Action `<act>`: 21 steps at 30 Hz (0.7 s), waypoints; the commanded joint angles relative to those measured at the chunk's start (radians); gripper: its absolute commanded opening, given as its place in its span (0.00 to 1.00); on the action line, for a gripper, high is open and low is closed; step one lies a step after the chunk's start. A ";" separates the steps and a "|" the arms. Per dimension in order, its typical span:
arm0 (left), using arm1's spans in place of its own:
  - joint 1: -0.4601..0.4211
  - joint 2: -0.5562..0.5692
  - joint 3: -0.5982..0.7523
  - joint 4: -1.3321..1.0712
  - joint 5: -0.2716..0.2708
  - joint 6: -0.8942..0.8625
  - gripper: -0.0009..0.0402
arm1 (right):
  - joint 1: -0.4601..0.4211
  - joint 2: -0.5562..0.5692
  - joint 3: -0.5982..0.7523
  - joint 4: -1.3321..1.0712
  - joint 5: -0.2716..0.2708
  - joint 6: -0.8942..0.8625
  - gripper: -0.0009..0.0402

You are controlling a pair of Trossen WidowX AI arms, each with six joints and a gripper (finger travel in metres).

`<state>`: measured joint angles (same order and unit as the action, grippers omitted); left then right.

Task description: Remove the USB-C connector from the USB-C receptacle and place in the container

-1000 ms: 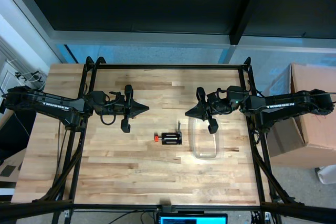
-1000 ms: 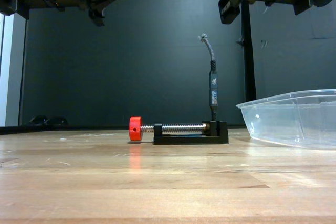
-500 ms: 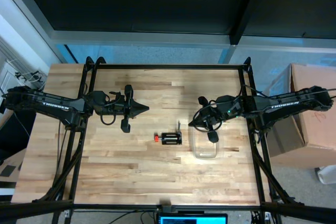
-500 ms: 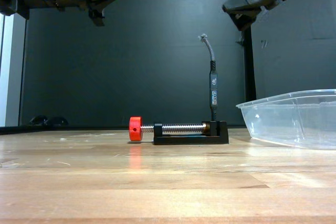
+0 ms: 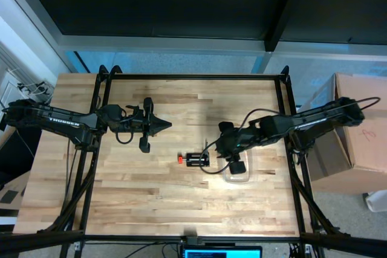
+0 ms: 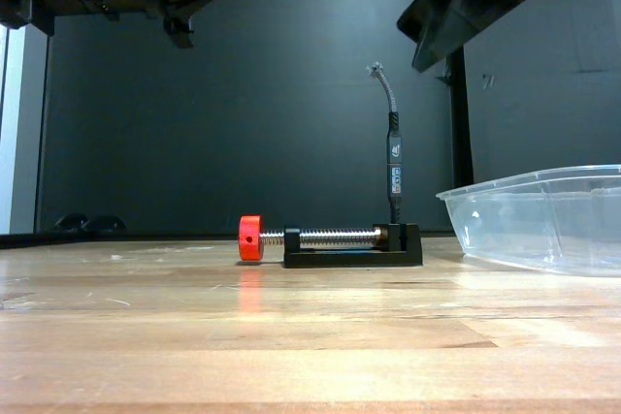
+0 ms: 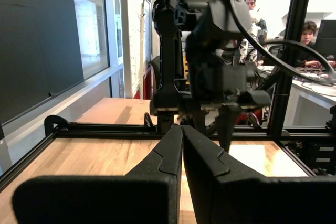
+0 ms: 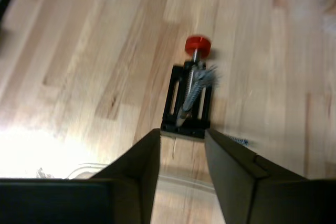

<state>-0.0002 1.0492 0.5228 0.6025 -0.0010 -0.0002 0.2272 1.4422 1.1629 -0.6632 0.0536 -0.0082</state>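
The USB-C connector [image 6: 394, 168] stands upright, fully in its receptacle in the small black vise [image 6: 351, 245], which has a red knob [image 6: 250, 238]. Its braided cable stub curls up at the end. From the right wrist the connector [image 8: 191, 88] shows ahead between the open fingers, with nothing touching it. My right gripper [image 6: 413, 46] hangs above and just right of the connector, tilted down toward it, and lies beside the vise [image 5: 196, 159] in the high view. My left gripper [image 5: 167, 125] hovers high at the left, shut and empty. The clear container [image 5: 225, 176] sits right of the vise.
A black frame [image 5: 193, 77] rims the wooden table. A cardboard box [image 5: 357, 131] stands off the table's right edge. Bare wood lies in front of and left of the vise. The right arm fills the space ahead in the left wrist view.
My right gripper has swung left and toward the near edge, tilting down until it hangs over the vise and connector. The connector and the left arm have not moved.
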 commanded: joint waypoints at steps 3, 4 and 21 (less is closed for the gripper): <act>0.000 0.000 0.000 0.000 0.000 0.000 0.02 | 0.008 0.106 0.086 -0.051 0.000 0.007 0.43; 0.000 0.000 0.000 0.000 0.000 0.000 0.02 | 0.010 0.124 0.103 -0.061 0.000 0.012 0.44; 0.000 0.000 0.000 0.000 0.000 0.000 0.02 | 0.026 0.359 0.336 -0.160 -0.005 0.029 0.37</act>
<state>-0.0002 1.0492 0.5228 0.6025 -0.0006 -0.0006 0.2531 1.7916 1.4956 -0.8253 0.0494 0.0181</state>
